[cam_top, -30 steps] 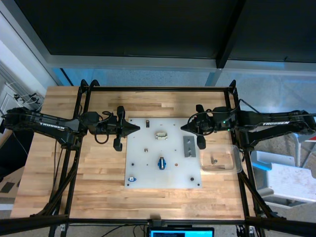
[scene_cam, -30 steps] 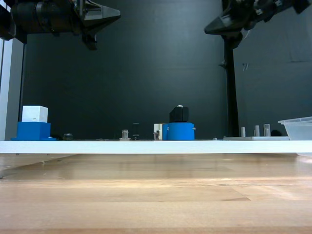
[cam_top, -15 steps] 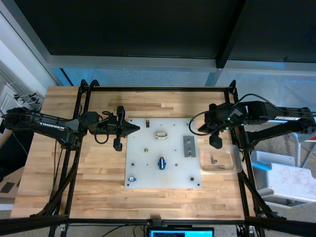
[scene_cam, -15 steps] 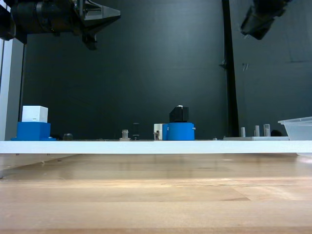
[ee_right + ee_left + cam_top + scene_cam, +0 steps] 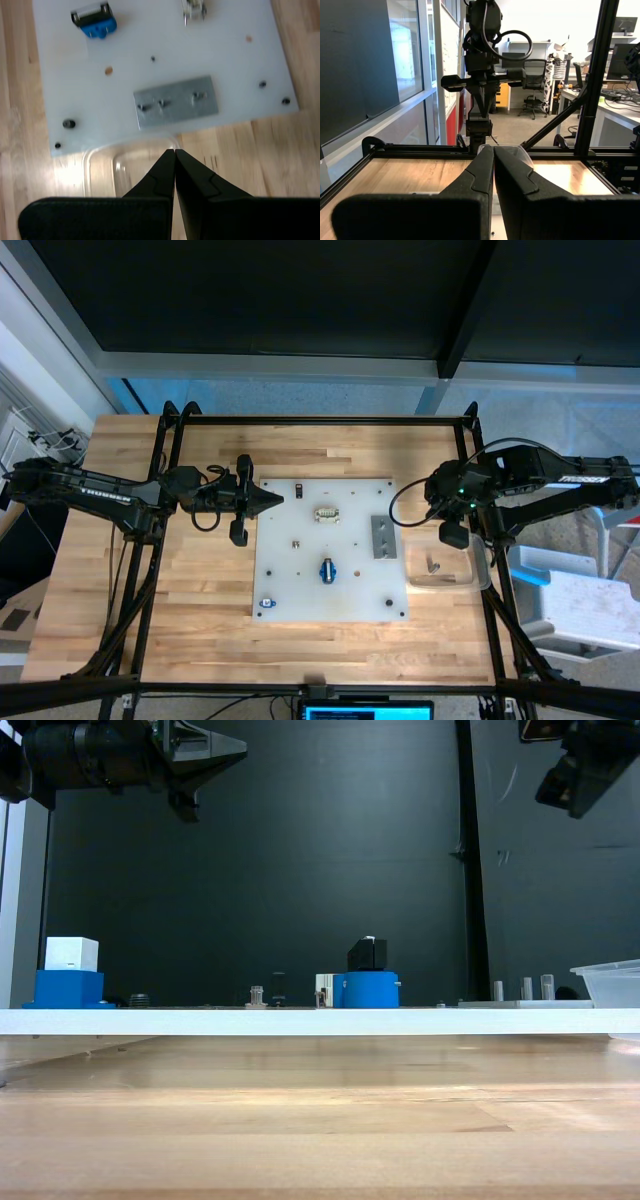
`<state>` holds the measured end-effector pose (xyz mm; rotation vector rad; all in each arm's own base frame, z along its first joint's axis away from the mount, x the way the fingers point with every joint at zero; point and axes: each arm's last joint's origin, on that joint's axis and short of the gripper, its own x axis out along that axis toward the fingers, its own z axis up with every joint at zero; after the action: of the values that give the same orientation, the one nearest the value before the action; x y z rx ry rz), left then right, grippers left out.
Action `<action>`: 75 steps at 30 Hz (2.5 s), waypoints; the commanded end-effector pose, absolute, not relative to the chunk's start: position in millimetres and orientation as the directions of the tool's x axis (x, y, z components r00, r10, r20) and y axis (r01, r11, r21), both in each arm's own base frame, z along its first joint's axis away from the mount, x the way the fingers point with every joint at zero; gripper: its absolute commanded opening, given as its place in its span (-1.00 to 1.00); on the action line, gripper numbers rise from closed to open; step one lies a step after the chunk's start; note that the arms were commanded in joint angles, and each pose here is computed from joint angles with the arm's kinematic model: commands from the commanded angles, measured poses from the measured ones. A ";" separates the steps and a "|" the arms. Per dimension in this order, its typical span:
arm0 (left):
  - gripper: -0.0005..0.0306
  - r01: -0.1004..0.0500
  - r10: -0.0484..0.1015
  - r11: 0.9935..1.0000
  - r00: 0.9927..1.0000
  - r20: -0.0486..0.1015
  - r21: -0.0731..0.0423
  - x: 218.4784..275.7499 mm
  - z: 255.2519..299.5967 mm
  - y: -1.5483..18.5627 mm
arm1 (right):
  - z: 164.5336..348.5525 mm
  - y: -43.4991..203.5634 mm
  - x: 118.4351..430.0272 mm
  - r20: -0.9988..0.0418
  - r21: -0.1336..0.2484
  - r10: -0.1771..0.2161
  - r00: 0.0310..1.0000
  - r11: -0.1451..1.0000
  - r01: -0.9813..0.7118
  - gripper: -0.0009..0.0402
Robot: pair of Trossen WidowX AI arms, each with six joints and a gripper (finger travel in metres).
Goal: Pick the 16mm cylinder and place it in the taskboard
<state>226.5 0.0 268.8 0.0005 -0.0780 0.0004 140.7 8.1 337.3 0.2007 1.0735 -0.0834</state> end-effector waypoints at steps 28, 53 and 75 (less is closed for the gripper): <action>-0.96 0.000 0.000 1.000 0.997 0.078 0.001 226.5 269.0 0.0 | 317.1 44.4 141.0 -0.980 0.075 0.054 0.191 0.992 0.100 -0.96; -0.96 0.000 0.000 1.000 0.997 0.078 0.001 226.5 269.0 0.0 | 298.9 56.3 139.3 -0.987 0.064 0.053 0.150 0.995 0.075 -0.96; -0.97 0.000 0.000 1.000 0.997 0.078 0.001 226.5 269.0 0.0 | 279.0 65.9 141.0 -0.985 0.069 0.057 0.163 0.995 0.065 -0.53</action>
<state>226.5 0.0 268.9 0.0006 -0.0780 0.0000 140.8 65.2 281.4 0.1013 1.4107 0.0008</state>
